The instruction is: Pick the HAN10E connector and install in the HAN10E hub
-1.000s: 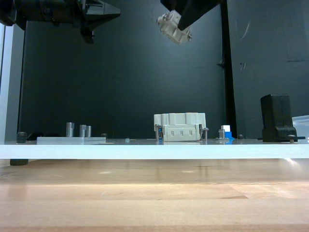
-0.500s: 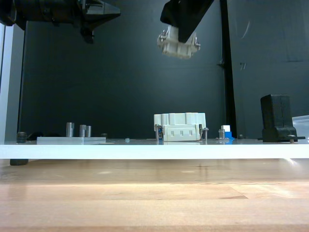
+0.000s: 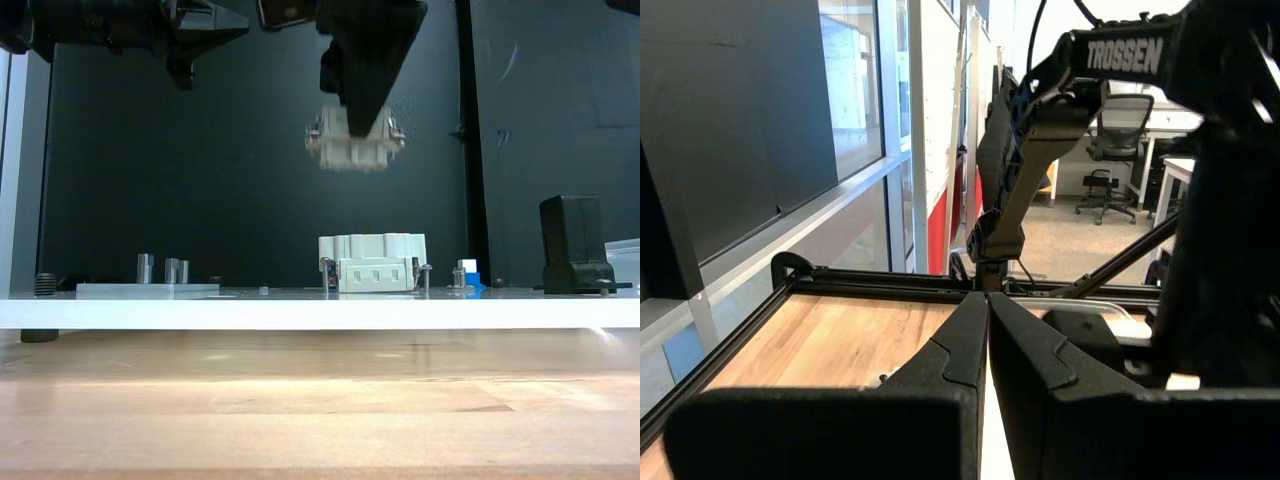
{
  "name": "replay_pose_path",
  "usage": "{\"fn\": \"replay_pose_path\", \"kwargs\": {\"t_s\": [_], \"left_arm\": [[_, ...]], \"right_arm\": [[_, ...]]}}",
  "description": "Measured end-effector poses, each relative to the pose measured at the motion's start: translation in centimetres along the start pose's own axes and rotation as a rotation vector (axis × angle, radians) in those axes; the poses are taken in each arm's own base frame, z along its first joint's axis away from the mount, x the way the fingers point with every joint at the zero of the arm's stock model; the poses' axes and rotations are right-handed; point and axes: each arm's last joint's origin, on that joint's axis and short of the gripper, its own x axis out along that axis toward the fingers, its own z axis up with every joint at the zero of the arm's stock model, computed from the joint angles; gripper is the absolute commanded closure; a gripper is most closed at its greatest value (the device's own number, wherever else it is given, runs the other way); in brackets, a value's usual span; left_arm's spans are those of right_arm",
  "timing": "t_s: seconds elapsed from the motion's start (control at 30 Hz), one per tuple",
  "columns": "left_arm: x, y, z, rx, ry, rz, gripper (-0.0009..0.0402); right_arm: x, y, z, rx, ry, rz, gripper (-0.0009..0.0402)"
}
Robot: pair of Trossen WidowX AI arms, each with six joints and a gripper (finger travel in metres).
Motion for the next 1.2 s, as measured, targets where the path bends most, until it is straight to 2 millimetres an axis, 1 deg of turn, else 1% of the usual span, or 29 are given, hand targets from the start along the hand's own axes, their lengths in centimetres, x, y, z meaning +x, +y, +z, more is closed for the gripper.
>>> {"fn": "replay_pose_path", "kwargs": {"t_s": [0.17,0.33,0.47,0.6,0.7,0.77,1.2], "left_arm": [[0.0,0.0,0.0,0.0,0.0,0.0,0.0393],[0.0,0.0,0.0,0.0,0.001,0.0,0.0393],[0.0,0.0,0.0,0.0,0.0,0.0,0.0393],[0.0,0.0,0.0,0.0,0.0,0.0,0.0393],[0.0,0.0,0.0,0.0,0.0,0.0,0.0393],[0.0,0.0,0.0,0.0,0.0,0.0,0.0393],[0.0,0.0,0.0,0.0,0.001,0.0,0.0393]], "right_arm": [[0.6,0.2,0.1,-0.002,0.011,-0.001,0.0393],[1.6,0.3,-0.3,-0.022,0.044,-0.01,0.0393],[2.3,0.6,-0.6,-0.156,0.067,-0.011,0.0393],[2.3,0.9,-0.5,-0.269,0.047,-0.003,0.0393],[2.3,1.1,-0.5,-0.419,0.044,0.0,0.0393],[2.3,1.1,-0.5,-0.483,0.043,0.0,0.0393],[2.3,1.2,-0.5,-0.502,0.04,0.001,0.0393]]}}
